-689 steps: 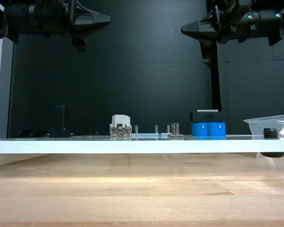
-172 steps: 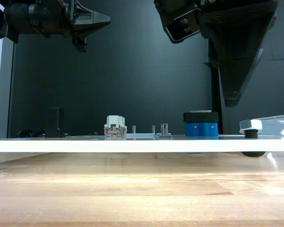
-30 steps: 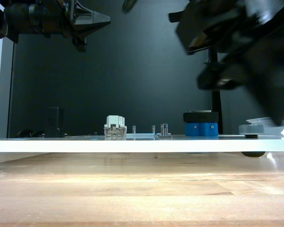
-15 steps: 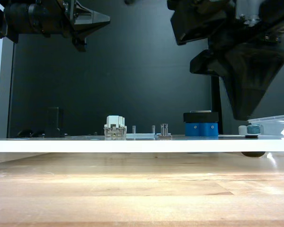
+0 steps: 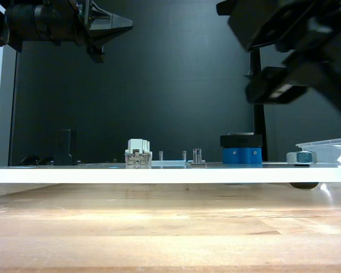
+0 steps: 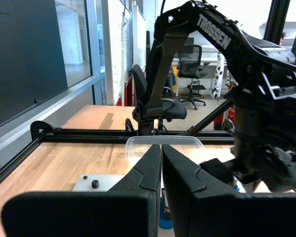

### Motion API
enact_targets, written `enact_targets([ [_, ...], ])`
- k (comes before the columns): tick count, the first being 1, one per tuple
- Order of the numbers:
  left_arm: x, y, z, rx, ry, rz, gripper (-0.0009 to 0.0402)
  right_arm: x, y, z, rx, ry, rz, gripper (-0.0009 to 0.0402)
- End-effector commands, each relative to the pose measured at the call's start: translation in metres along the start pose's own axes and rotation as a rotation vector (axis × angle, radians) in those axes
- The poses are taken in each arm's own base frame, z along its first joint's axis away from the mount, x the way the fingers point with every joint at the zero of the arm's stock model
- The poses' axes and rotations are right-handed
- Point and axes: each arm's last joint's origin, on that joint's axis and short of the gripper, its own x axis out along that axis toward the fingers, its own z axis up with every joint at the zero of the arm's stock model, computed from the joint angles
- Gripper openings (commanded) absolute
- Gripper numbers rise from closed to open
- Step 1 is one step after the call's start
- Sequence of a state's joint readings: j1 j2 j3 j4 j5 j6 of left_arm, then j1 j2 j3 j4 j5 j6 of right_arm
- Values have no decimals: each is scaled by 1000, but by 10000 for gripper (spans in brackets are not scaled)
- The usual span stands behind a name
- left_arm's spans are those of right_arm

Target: Pick the M12 nut and place it on its threads and fasten

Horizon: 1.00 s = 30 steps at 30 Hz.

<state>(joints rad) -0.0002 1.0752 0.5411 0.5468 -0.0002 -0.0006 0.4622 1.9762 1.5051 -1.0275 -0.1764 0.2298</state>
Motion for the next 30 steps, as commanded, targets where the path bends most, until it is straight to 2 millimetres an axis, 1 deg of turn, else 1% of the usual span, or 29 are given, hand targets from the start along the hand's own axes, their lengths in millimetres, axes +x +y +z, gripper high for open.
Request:
enact_targets([
  [1, 0, 0, 0, 0, 0, 0, 0, -1, -3, 1, 28, -35, -126, 0],
  [5, 0, 0, 0, 0, -1, 0, 0, -2, -6, 4, 65, -93, -226, 0],
  [9, 0, 0, 0, 0, 0, 0, 0, 1, -6, 9, 68, -127, -219, 0],
  [14, 0, 0, 0, 0, 0, 0, 0, 6, -6, 10, 64, -115, -207, 0],
  [16, 0, 0, 0, 0, 0, 0, 0, 7, -4, 8, 61, -89, -142, 0],
  [19, 0, 0, 0, 0, -1, 0, 0, 5, 1, 4, 45, -13, 36, 0],
  [20, 0, 0, 0, 0, -1, 0, 0, 5, 1, 3, 46, -2, 52, 0],
  [24, 0, 0, 0, 0, -1, 0, 0, 2, -1, 1, 49, -7, -17, 0],
  [30, 0, 0, 0, 0, 0, 0, 0, 0, -7, 2, 80, -76, -232, 0],
])
